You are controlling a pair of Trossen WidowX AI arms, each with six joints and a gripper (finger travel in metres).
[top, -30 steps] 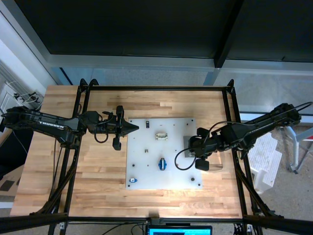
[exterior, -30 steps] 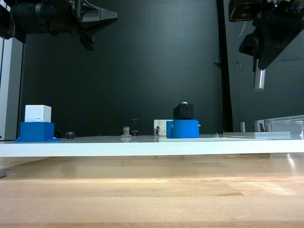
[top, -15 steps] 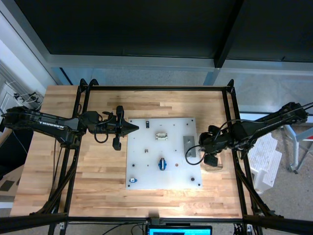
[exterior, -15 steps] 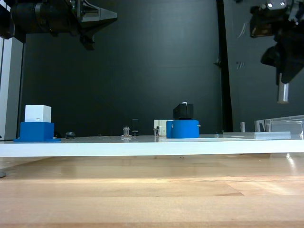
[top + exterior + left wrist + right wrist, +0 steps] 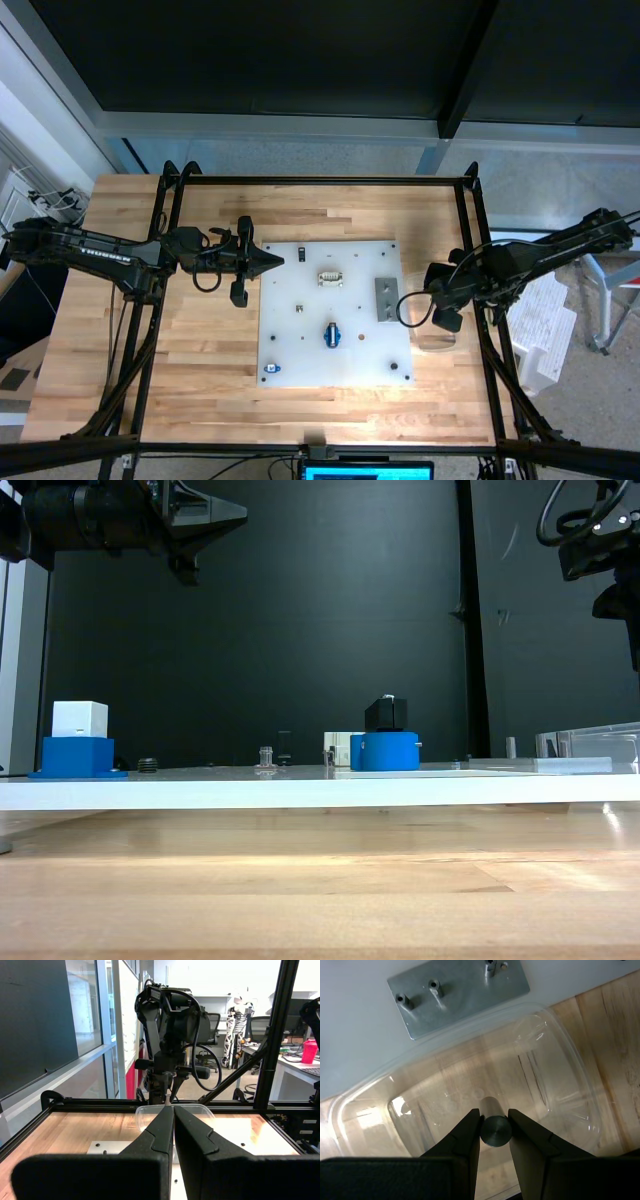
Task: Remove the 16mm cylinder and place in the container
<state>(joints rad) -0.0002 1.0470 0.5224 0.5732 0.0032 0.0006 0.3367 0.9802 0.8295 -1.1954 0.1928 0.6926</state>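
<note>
16mm cylinder (image 5: 495, 1129) is pinched end-on in the right claw (image 5: 494, 1121), directly over the clear container (image 5: 572, 1067), with the grey block (image 5: 460, 995) just beyond. From the high view, the left claw (image 5: 270, 260) hovers at the left edge of the white board (image 5: 300, 345), and the container sits on the worktop (image 5: 200, 380) at the board's right edge. In the left wrist view, that claw's fingers are pressed together, holding nothing.

- Bright, even overhead light on desk (image 5: 100, 300); faint shadows.
- Low view: left gripper (image 5: 240, 515) silhouetted against black.
- Glare streaks the container (image 5: 535, 1030); right gripper (image 5: 494, 1116), cylinder (image 5: 496, 1131) slightly soft.
</note>
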